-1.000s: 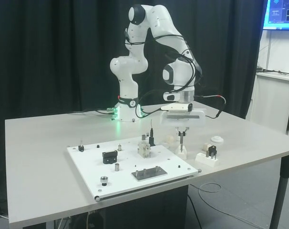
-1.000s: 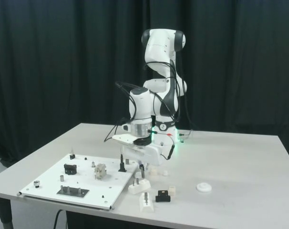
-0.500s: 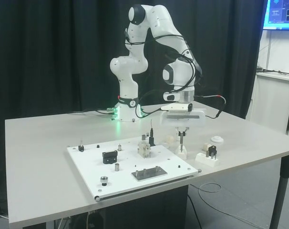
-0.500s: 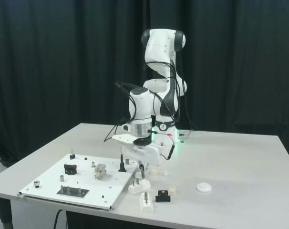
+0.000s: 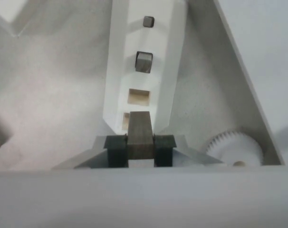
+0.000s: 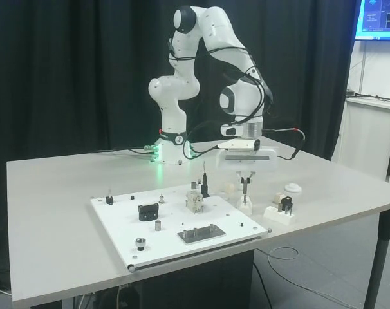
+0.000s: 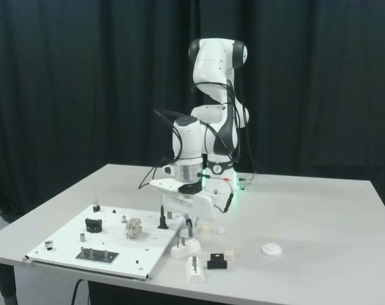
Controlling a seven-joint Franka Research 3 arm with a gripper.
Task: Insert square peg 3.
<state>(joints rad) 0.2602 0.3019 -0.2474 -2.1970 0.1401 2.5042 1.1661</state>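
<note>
Gripping a square peg (image 5: 139, 134) between its two black fingers (image 5: 115, 150), the end effector (image 5: 139, 151) hangs directly over a long white block (image 5: 145, 57) with a row of square holes. Its fingers are closed tight against the peg's sides, and the peg's lower end sits over the hole at the near end of the block; whether it has entered that hole cannot be told. Farther along the block, one hole (image 5: 139, 97) is bare, and two smaller pegs (image 5: 144, 61) stand in the holes beyond it. A white gear (image 5: 234, 149) lies on the grey counter (image 5: 49, 90) near the block. Beside the block, a white board (image 6: 176, 222) carries small fixtures.
</note>
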